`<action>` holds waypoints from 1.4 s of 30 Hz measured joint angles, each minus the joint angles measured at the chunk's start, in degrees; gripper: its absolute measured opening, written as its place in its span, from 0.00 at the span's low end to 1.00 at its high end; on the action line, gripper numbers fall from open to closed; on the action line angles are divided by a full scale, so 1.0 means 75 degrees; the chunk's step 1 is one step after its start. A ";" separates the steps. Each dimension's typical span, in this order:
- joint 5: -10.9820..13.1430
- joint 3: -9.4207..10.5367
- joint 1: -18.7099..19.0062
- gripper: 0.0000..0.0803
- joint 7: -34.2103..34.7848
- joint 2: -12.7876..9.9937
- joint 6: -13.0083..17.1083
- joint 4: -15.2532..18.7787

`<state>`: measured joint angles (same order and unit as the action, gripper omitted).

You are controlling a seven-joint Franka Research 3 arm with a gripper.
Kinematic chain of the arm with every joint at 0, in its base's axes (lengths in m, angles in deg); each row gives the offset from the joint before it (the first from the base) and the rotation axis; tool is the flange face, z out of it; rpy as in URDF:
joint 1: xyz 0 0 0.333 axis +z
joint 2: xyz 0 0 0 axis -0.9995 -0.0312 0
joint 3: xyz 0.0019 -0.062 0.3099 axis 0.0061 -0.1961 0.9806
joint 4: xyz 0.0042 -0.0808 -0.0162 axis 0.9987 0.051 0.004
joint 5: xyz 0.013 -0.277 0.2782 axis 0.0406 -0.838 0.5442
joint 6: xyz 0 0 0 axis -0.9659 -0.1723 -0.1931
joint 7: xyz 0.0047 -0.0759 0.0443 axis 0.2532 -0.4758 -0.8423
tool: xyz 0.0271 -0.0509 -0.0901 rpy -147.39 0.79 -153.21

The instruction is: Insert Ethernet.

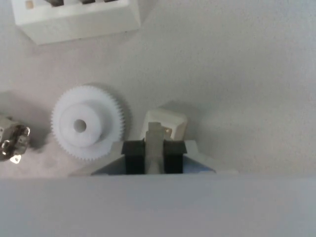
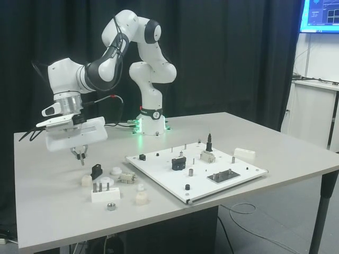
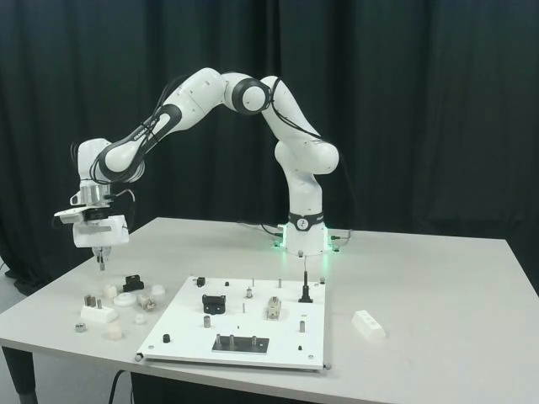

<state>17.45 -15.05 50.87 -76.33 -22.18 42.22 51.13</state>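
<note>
— While the claw (image 1: 154, 148) hangs above the grey bench (image 1: 237, 74), what lies around it?

— A white gear (image 1: 87, 122) just beside it, a white block (image 1: 74, 19) farther off, and a metal part (image 1: 12, 138) cut off at the frame's edge.

— And the Ethernet plug (image 1: 155, 140)?

— Pinched between the black fingers (image 1: 132, 157), narrowly closed on it. It looks pale, with a small tab; its lower part is hidden by the wrist. Beneath it sits a small white housing (image 1: 173, 121).

— The white board (image 2: 196, 169)?

— Well apart.
</note>
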 joint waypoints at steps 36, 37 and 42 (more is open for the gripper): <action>-0.0419 0.0010 0.0448 0.09 -0.2315 0.0982 -0.0714 0.0860; -0.0427 0.0011 0.0479 0.09 -0.2395 0.1053 -0.0705 0.0962; -0.0436 0.0012 0.0628 0.09 -0.2641 0.1417 -0.0548 0.1506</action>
<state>14.19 -14.96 55.58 -96.14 -11.55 38.11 62.42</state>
